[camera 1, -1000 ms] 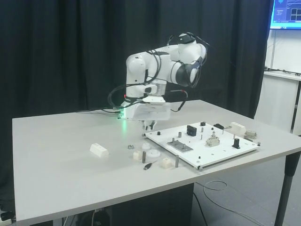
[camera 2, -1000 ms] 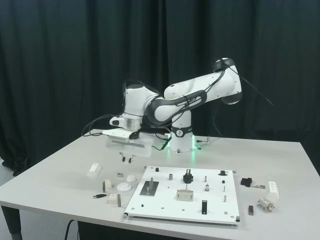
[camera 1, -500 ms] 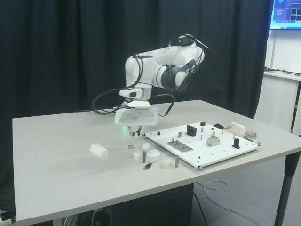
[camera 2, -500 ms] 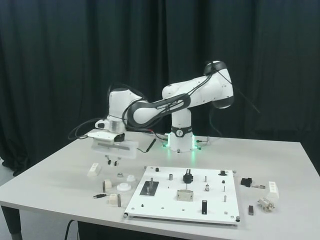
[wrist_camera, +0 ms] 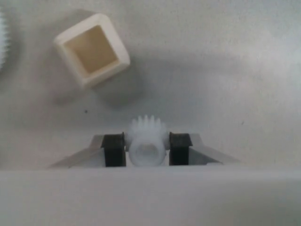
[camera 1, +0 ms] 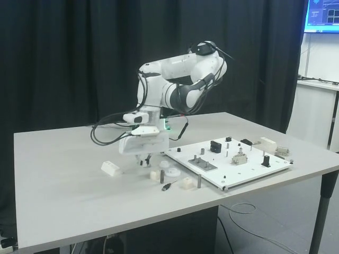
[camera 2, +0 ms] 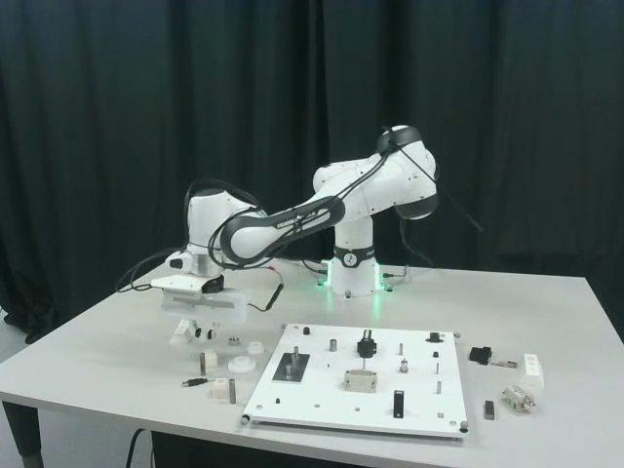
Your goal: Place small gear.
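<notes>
In the wrist view a small white gear (wrist_camera: 147, 141) with fine teeth sits between two black finger pads (wrist_camera: 114, 149), which touch it on both sides. My gripper (wrist_camera: 147, 149) is shut on it. The gripper (camera 1: 144, 161) hangs low over the grey table, just left of the loose white parts and beside the long white block (camera 1: 111, 168). From the second room view the gripper (camera 2: 203, 332) is close above the table, next to that block (camera 2: 182, 331). The held gear is too small to make out in the room views.
A hollow square white block (wrist_camera: 91, 49) lies on the table under the gripper. Two white gears (camera 1: 164, 165) (camera 1: 172, 173) rest nearby. The white assembly board (camera 1: 228, 165) with pegs and black parts lies to the right. More connectors (camera 2: 531, 369) sit beyond it.
The arm has swung away from the board's corner towards the loose parts and the long white block, and the gripper has come down closer to the table.
</notes>
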`<state>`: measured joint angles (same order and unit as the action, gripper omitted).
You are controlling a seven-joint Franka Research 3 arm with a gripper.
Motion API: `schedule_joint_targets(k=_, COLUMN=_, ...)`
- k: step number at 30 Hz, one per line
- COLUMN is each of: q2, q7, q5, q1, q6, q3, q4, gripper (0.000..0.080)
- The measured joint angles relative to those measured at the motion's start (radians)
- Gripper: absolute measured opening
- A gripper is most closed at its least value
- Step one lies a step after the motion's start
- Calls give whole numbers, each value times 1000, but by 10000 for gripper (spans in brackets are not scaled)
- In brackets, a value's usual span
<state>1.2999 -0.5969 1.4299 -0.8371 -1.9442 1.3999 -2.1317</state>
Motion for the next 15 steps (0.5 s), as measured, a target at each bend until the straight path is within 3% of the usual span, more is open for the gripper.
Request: schedule_joint_targets(k=15, q2=5, q7=-7, q5=20, q1=98, q6=21, q3=-60, q4=73, gripper=196)
